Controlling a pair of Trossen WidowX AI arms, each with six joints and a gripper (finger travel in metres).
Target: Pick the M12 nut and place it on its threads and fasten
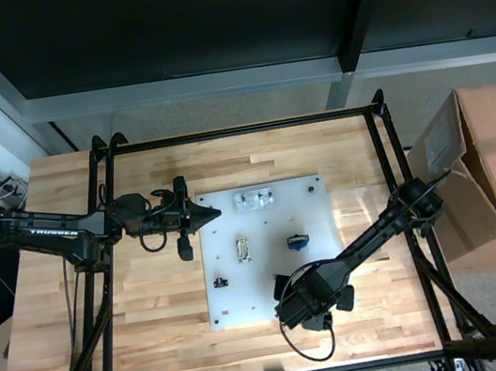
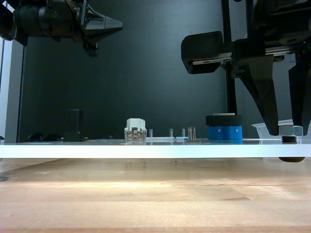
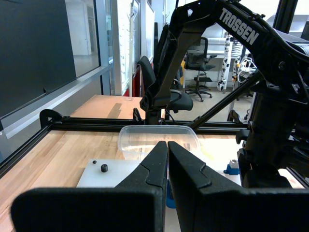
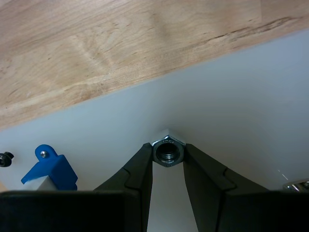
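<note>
Right wrist view: my right end effector [image 4: 167,155] is closed down on the M12 nut [image 4: 167,151]. One finger presses each of two opposite flats, and the threaded bore faces the camera. The white board [image 4: 251,111] lies right behind it.

Low view: the nut sits on top of its stud [image 2: 290,139], level as far as I can judge, with black ribs showing beneath it. It is on the stud but not run down. I cannot tell whether the threads have caught. The clear tray [image 2: 262,127] stands behind the stud, not around it.

High view: my right arm covers the spot, at about 5 o'clock on the board near its near right edge. The table [image 1: 108,314] carries the board.

Left end effector [image 1: 205,214]: it hangs in the air at about 10 o'clock off the board, just over the far left edge. In the left wrist view its fingers meet tip to tip with nothing between them.

Handling, my judgement:
- The nut is small, light and rigid, so grip force will not harm it.
- The plated flats are smooth, so it could slip or cock if held on corners.
- The flats are the right place to hold, low enough to leave the bore free.
- Fastening calls for turning with the bore kept square to the stud. A tilted start risks cross-threading.
- Light downward pressure should do.
</note>
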